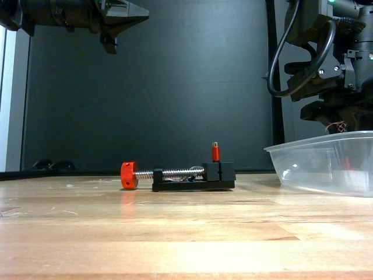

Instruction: Pick the rca connector and install on the hub

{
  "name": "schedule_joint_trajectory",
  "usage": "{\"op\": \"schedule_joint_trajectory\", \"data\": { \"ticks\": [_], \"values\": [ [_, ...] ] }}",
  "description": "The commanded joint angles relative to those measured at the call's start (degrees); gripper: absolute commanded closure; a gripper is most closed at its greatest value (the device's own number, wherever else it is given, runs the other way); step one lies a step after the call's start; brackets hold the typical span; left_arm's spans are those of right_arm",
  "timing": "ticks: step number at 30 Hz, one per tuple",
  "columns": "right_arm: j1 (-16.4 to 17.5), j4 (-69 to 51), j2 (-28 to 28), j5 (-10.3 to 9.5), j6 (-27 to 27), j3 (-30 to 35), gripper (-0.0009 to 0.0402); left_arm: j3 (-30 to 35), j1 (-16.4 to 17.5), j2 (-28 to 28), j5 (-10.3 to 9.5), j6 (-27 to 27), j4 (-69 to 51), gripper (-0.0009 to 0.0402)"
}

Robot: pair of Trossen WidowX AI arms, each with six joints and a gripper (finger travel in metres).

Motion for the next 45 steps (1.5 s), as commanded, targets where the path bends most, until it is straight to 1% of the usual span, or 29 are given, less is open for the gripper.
{"op": "schedule_joint_trajectory", "data": {
  "ticks": [1, 11, 20, 30, 32, 33, 45],
  "values": [
    [0.02, 0.02, -0.02, 0.02, 0.00, 0.07, 0.0331, 0.00, 0.00, 0.02, 0.02, 0.00, 0.00, 0.0393],
    [0.02, 0.02, -0.02, 0.02, 0.00, 0.07, 0.0371, 0.00, 0.00, 0.02, 0.02, 0.00, 0.00, 0.0393],
    [0.02, 0.00, -0.02, -0.02, 0.02, 0.07, 0.0392, 0.00, 0.00, 0.02, 0.02, 0.00, 0.00, 0.0393],
    [0.02, -0.42, -0.26, -0.35, 0.04, 0.07, 0.0393, 0.00, 0.00, 0.02, 0.02, 0.00, 0.00, 0.0393],
    [0.02, -0.48, -0.50, -1.33, 0.02, 0.07, 0.0394, 0.00, 0.02, 0.02, 0.02, 0.00, 0.00, 0.0393],
    [0.02, -0.50, -0.59, -1.51, 0.02, 0.09, 0.0393, 0.00, 0.00, 0.02, 0.02, 0.00, 0.00, 0.0393],
    [0.00, -0.90, -3.93, -1.44, 0.22, 0.20, 0.0393, 0.00, 0.02, 0.02, 0.02, 0.00, 0.00, 0.0393]
  ]
}}
